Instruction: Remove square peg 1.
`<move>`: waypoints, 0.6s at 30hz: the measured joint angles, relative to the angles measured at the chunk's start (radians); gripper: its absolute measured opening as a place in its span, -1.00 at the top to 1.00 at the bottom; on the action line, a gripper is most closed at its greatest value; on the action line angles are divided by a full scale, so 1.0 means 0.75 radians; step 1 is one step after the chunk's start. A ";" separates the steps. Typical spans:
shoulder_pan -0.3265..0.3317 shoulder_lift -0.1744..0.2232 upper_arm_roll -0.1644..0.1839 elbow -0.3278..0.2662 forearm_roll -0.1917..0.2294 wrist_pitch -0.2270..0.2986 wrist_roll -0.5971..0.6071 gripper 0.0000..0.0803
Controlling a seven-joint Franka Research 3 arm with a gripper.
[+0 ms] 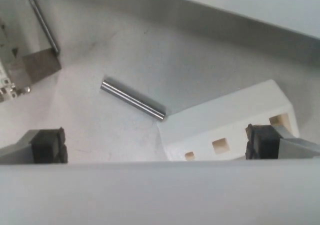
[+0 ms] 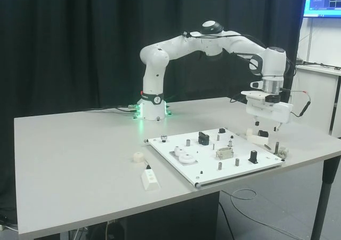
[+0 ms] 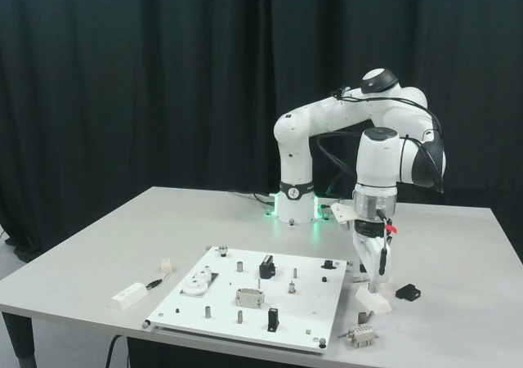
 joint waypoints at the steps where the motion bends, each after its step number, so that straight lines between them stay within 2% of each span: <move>1: 0.000 0.000 -0.001 0.000 0.000 0.000 0.000 -0.99; 18: -0.011 0.000 -0.003 0.000 -0.020 0.000 -0.004 -0.99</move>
